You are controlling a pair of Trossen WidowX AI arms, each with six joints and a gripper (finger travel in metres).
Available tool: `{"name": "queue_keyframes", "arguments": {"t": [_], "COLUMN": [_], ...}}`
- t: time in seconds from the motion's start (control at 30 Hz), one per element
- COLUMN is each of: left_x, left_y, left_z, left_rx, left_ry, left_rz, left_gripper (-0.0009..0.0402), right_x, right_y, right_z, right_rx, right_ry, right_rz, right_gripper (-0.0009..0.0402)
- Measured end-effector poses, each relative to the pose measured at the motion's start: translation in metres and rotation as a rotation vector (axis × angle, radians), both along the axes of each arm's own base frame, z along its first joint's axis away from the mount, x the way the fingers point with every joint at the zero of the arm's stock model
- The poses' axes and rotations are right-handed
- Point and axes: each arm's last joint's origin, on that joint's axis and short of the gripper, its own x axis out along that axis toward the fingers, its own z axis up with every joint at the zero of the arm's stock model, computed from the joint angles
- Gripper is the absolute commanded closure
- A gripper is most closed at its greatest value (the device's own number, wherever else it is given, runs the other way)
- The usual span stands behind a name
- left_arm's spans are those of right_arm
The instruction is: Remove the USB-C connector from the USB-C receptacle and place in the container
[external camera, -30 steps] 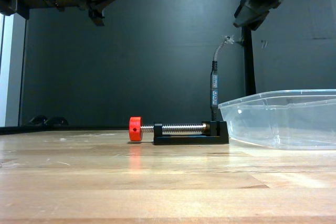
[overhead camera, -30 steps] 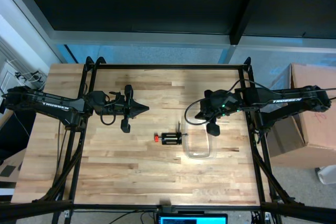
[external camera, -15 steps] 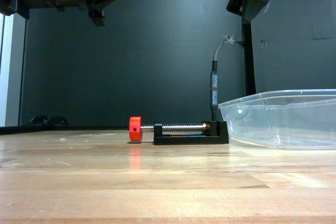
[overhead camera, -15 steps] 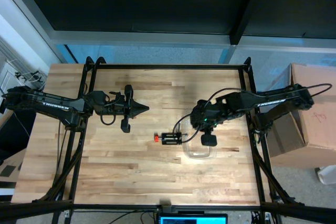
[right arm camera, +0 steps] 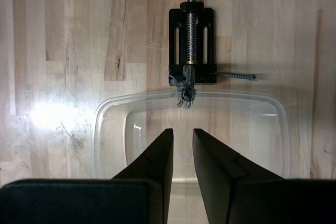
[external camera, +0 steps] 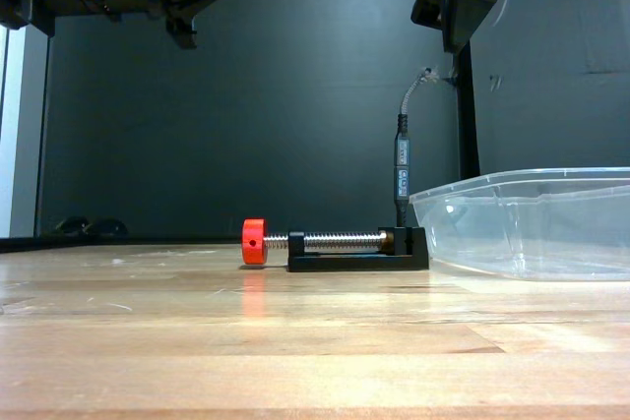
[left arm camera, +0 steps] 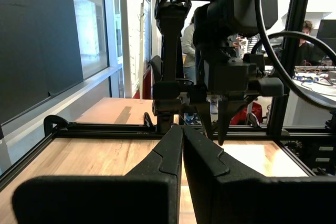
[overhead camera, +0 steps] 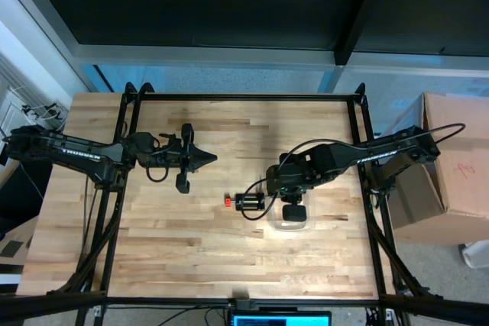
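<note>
The USB-C connector (external camera: 402, 169) stands upright, seated in the receptacle at the end of a black screw clamp (external camera: 359, 248) with a red knob (external camera: 254, 241). Its short frayed cable (right arm camera: 185, 96) rises free above it. My right gripper (right arm camera: 182, 132) points straight down, high above the near edge of the clear container (right arm camera: 105, 124), just beside the clamp (right arm camera: 191, 51). Its fingers stand slightly apart and hold nothing. In the low view the right gripper (external camera: 455, 36) hangs well above the connector. My left gripper (overhead camera: 210, 159) hovers shut, high over the table's left half, its fingers (left arm camera: 170, 148) pressed together.
The clear plastic container (overhead camera: 290, 223) lies directly right of the clamp (overhead camera: 248, 202), touching it or nearly so. A black metal frame (overhead camera: 244, 98) borders the wooden table. A cardboard box (overhead camera: 454, 166) stands off the table at the right.
The right arm has swung left and toward the near edge, from beyond the container to above the container's edge by the clamp. The connector, clamp and left arm have not moved.
</note>
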Motion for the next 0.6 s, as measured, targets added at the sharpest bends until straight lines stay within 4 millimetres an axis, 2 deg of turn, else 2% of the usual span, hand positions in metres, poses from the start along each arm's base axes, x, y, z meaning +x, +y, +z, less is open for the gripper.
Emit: {"name": "queue_keyframes", "arguments": {"t": [0.23,0.6], "left_x": [0.0,0.0], "left_y": [0.0,0.0], "left_z": [0.0,0.0], "left_rx": [0.0,0.0], "left_ry": [0.0,0.0], "left_rz": [0.0,0.0], "left_gripper": [0.0393,0.0393], "right_x": [0.006,0.017], "right_y": [0.003,0.009], "right_z": [-0.009,-0.023], "right_rx": [0.004,0.002], "right_ry": [0.023,0.046], "right_rz": [-0.014,-0.017], "right_gripper": [0.031,0.0309]}}
